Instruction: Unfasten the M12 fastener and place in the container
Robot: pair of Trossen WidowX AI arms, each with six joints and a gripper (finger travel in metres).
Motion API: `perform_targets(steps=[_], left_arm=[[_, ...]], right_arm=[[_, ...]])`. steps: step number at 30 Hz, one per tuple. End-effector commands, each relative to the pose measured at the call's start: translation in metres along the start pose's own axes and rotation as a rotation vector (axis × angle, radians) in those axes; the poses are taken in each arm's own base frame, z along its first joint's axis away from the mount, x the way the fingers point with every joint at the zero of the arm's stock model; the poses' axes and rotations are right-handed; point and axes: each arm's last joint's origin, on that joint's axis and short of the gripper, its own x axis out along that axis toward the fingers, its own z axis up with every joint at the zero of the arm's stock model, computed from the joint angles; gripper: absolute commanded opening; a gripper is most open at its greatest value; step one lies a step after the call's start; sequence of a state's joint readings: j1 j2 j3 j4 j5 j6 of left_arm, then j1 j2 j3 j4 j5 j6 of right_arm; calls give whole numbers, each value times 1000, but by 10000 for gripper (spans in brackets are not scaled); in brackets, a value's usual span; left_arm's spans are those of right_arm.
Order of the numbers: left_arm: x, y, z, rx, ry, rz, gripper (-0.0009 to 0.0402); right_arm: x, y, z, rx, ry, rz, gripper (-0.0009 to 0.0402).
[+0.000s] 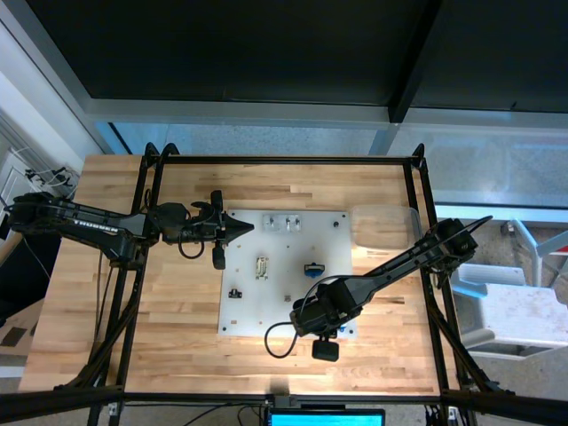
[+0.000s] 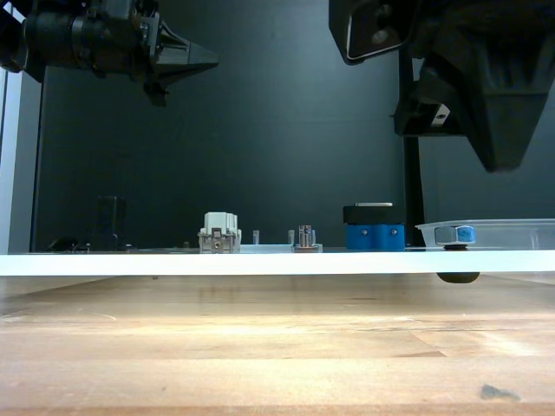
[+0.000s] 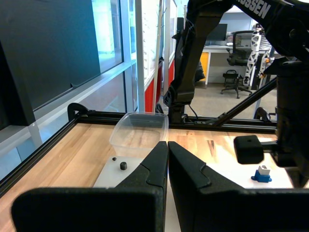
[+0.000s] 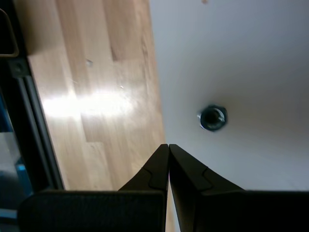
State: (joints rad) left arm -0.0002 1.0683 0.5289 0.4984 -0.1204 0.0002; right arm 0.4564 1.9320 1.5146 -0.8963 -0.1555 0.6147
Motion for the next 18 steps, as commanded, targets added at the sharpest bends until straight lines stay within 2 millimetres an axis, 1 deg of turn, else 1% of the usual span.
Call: perform_targets(steps=[1,4,7,18], left_arm=[[0,0,0,0,-2,0,0],[0,0,0,0,-1,0,0],[0,0,0,0,-2,0,0],[0,0,0,0,-1,0,0]], right_arm=[[6,1,1,1,-17,-18,0],[14,-1,3,4,-36,-70,0],[23,-2,3,5,-22,-85,0],[29,-5,1,-6,-9,-96,0]])
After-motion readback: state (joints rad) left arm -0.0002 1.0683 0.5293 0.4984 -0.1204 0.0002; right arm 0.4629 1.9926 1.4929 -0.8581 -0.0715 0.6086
